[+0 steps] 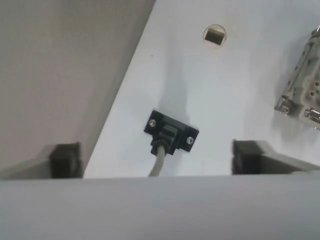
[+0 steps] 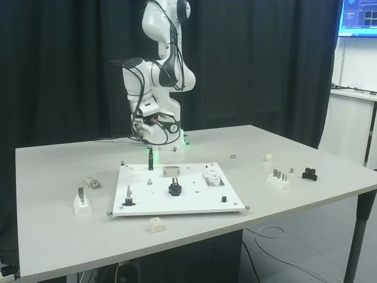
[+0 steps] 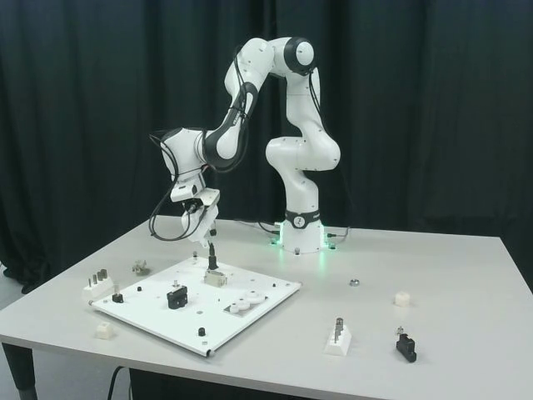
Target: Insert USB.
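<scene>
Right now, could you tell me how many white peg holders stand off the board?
2 holders: one by the connector, the other by the black clip; none looks hidden.

1. Room views: even overhead light; the grey table (image 2: 53,177) and white board (image 3: 241,321) are bright against black curtains (image 3: 416,108).
2. Shadows: soft and short beneath the small parts.
3. Green glow at the arm's base (image 3: 301,242).
4. Wrist view: dimmer; the black socket (image 1: 171,131) is reasonably clear, while the near foreground is blurred and out of focus.
</scene>
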You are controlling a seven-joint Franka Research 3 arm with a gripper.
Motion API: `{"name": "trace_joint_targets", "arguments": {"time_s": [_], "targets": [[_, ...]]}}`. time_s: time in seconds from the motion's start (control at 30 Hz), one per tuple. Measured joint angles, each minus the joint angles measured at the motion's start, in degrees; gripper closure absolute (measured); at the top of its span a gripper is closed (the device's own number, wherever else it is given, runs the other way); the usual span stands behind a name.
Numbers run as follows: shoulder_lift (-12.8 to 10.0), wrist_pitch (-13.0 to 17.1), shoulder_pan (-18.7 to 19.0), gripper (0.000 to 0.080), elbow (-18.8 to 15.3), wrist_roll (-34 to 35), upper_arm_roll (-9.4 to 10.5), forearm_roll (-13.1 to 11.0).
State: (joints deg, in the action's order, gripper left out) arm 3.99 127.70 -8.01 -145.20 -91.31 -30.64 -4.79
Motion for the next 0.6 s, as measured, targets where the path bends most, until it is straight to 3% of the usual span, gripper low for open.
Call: {"name": "trace_joint_targets", "arguments": {"time_s": [0.27,0.3,0.6], "targets": [[1.01,-2.01,0.00,0.0215,0.70,3.66,0.02,0.72],[1.24,-2.21,0.00,0.0015,0.76,4.13,0.03,0.95],[3.83,-3.87,0.05,0.0005,1.14,8.06,0.23,3.32]]}}
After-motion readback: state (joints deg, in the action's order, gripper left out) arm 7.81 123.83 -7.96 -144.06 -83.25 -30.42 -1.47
